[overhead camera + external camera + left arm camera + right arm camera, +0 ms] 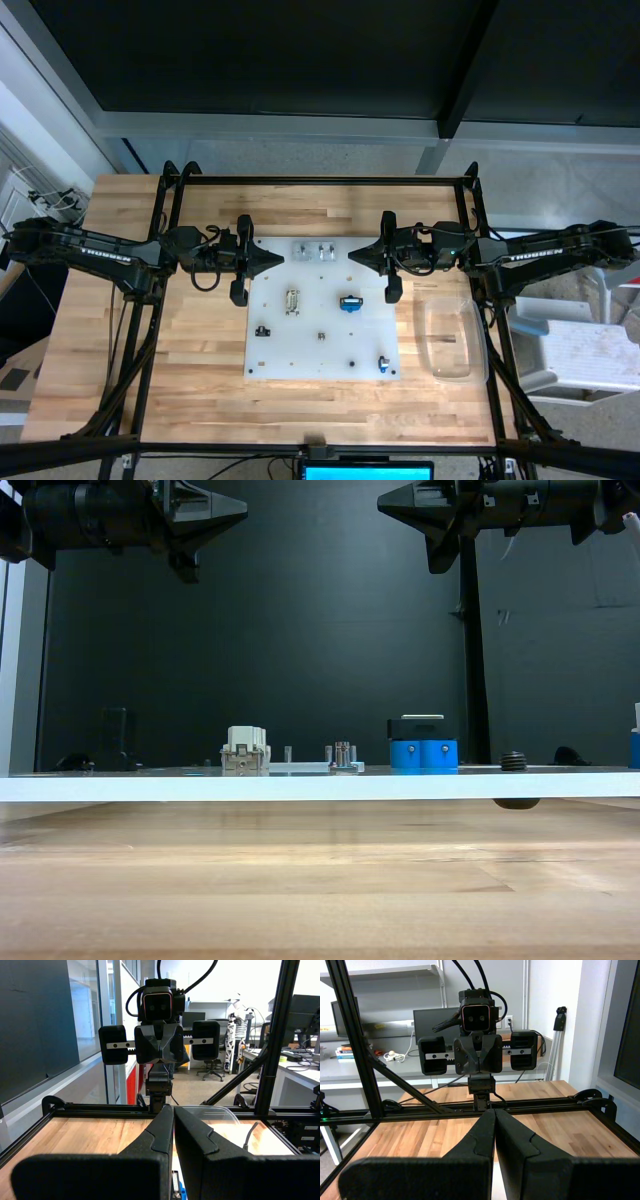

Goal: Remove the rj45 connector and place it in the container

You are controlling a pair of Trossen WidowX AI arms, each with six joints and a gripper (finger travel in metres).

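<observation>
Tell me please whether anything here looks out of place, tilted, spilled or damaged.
Nothing stands out. The white board lies flat and square on the table, its parts standing upright. The container sits level to the board's right. The left gripper and right gripper, both shut, hover high over the board's far part, facing each other.
</observation>
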